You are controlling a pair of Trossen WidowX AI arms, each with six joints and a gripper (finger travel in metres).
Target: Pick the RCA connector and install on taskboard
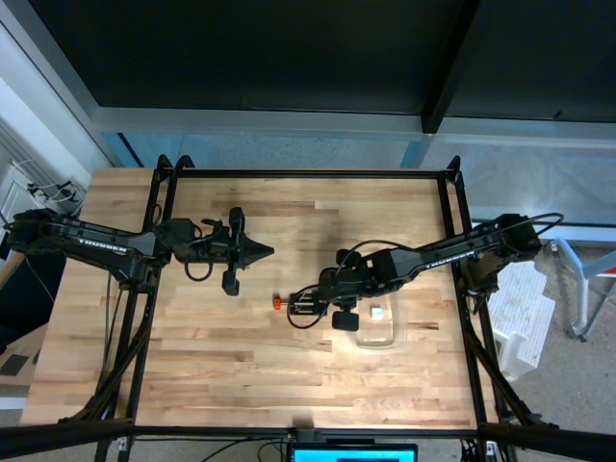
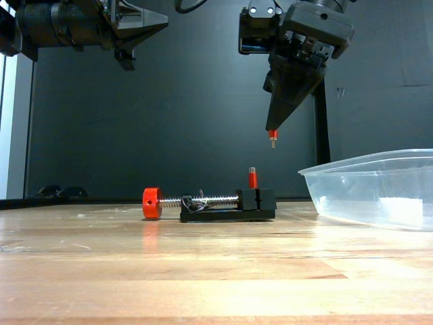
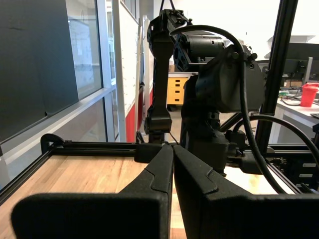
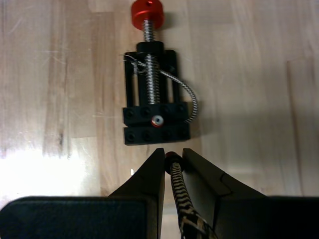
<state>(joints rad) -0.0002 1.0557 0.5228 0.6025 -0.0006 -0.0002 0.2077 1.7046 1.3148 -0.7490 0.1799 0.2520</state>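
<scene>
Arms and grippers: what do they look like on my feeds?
Both arms are matte black with white lettering and looping black cables. The left gripper, high at left, and right gripper, above the taskboard, have wedge-shaped black fingers tapering to points.

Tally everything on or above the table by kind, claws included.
Claws: 2 (left claw raised at left, shut; right claw over the taskboard, shut on the RCA connector)
Taskboard: 1
RCA connector: 1
Clear tray: 1
White piece: 1
Total: 6

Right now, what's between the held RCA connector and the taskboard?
Only open air, in the low view: right gripper holds the RCA connector above the taskboard. Left gripper sits shut, high left.
</scene>
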